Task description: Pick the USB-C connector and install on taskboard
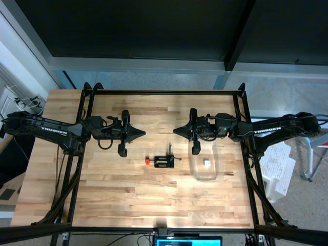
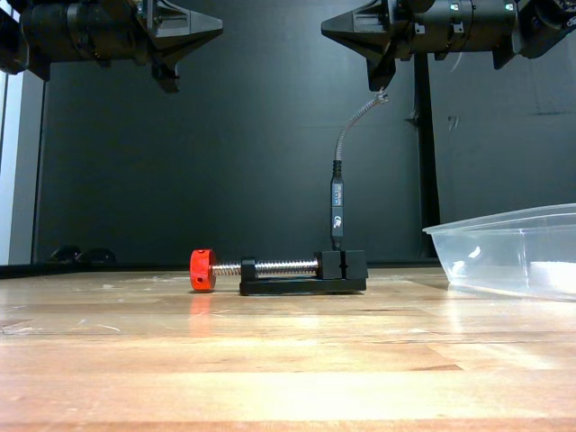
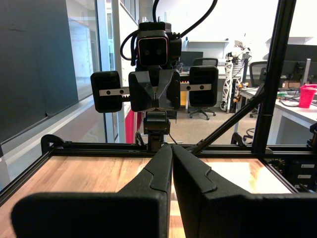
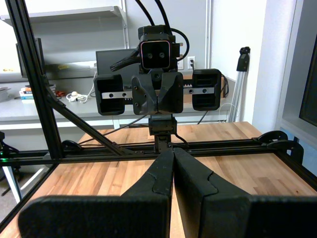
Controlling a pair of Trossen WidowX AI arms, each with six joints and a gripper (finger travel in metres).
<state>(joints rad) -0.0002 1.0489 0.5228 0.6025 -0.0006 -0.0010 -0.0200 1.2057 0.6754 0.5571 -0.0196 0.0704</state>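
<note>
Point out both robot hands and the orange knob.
orange knob (image 2: 202, 270): low view, its rim.
left hand (image 1: 142, 134): high view, shut fingertips, raised over the table (image 1: 128, 205), left of centre.
right hand (image 1: 176, 131): high view, shut fingertips, raised right of centre.

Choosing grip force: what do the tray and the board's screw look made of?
The tray: clear glossy plastic, seemingly; you see through its walls. The screw on the taskboard: shiny threaded metal, probably steel. Both shut, the left gripper and right gripper hang above the table, facing each other.
</note>
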